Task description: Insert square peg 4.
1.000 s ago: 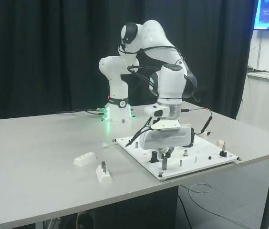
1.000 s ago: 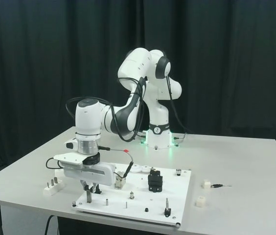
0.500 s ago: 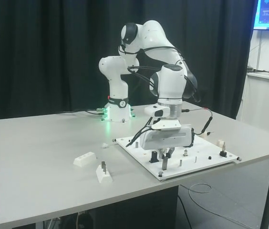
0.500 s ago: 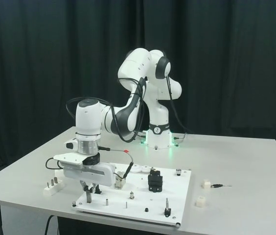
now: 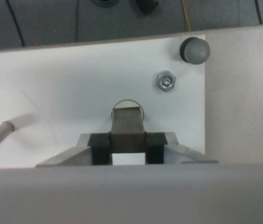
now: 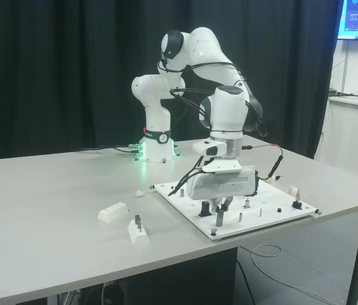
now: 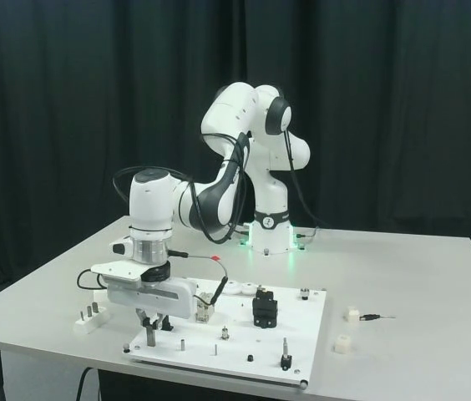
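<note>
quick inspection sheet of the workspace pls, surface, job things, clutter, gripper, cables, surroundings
surface: grey table carrying a white board at its front edge
job's things: square peg held upright over a round mark on the board
clutter: two white blocks beside the board; a nut and a black knob at the board's corner
grippers: gripper shut on the square peg
cables: black cable looping from the wrist
surroundings: black curtain behind, green light at the arm's base

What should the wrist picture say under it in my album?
Gripper holding the square peg upright over the white board.
</note>
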